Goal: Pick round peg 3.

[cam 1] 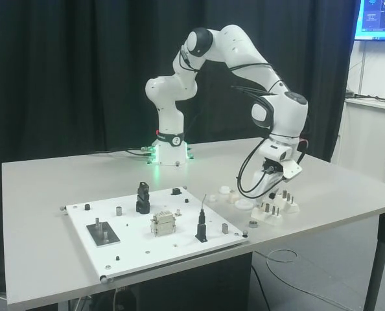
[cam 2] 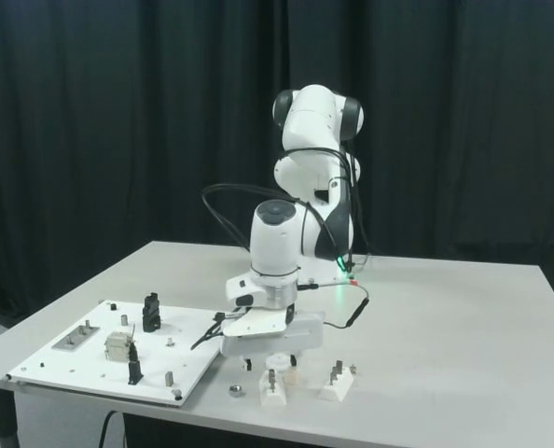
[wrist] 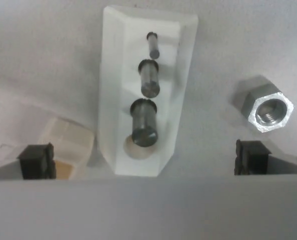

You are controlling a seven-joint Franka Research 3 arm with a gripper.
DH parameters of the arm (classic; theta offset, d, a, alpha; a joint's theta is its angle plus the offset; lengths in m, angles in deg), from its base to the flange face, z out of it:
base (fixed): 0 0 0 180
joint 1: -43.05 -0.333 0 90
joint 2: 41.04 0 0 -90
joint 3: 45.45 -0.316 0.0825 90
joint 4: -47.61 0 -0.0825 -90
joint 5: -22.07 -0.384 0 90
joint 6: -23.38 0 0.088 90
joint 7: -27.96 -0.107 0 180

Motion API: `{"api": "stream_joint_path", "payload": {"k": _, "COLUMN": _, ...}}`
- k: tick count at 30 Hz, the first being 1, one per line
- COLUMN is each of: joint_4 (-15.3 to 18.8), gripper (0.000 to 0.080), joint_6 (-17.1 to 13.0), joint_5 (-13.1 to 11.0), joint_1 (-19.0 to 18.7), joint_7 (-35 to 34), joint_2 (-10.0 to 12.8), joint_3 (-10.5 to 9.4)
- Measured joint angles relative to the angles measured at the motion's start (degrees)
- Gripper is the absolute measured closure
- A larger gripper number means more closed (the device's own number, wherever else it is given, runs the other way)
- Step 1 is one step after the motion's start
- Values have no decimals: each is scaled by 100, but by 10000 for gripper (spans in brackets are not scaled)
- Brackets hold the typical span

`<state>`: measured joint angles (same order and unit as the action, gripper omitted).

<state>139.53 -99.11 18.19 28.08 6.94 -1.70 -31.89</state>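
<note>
So the arm is parked right over the white peg holder (wrist: 143, 95), and the wrist view makes the reason pretty obvious: the holder keeps three pegs standing upright in a row, so each one can be grabbed from above without anything rolling around on the counter (cam 1: 348, 188).

The fingers (wrist: 36, 161) are spread wide with nothing between them, one black tip on each side of the holder. The gripper (wrist: 143, 160) looks centred across the row, which I'd guess is deliberate, since that way a straight drop puts a peg in the gap.

The pegs go thin (wrist: 153, 44), medium (wrist: 149, 77), thick (wrist: 144, 122). The thick one sits closest to the line between the fingertips, the thin one furthest out. I can't see any numbering, so which one counts as peg 3 is a judgement call. My bet is the thick one, given it's the one nearest the gap.

Just beyond one fingertip there's a hex nut (wrist: 267, 106) lying flat on the counter, apart from the holder. By the other tip is a white block (wrist: 68, 142), close to the holder's side. Neither is between the fingers, but that block looks near enough that the descent wants to stay tidy.

The gripper is clearly above the pegs, not touching.
</note>
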Motion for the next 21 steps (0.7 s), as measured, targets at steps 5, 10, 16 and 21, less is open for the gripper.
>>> {"api": "stream_joint_path", "payload": {"k": 5, "joint_4": 174, "gripper": 3, "joint_6": -284, "joint_5": 2, "joint_1": 0, "joint_7": -81, "joint_2": -35, "joint_3": -18}}
{"api": "stream_joint_path", "payload": {"k": 10, "joint_4": 276, "gripper": 3, "joint_6": -489, "joint_5": 2, "joint_1": 0, "joint_7": -86, "joint_2": -40, "joint_3": -29}}
{"api": "stream_joint_path", "payload": {"k": 16, "joint_4": 343, "gripper": 3, "joint_6": -648, "joint_5": 2, "joint_1": 0, "joint_7": -87, "joint_2": -41, "joint_3": -40}}
{"api": "stream_joint_path", "payload": {"k": 21, "joint_4": 390, "gripper": 3, "joint_6": -744, "joint_5": 3, "joint_1": 0, "joint_7": -87, "joint_2": -41, "joint_3": -47}}
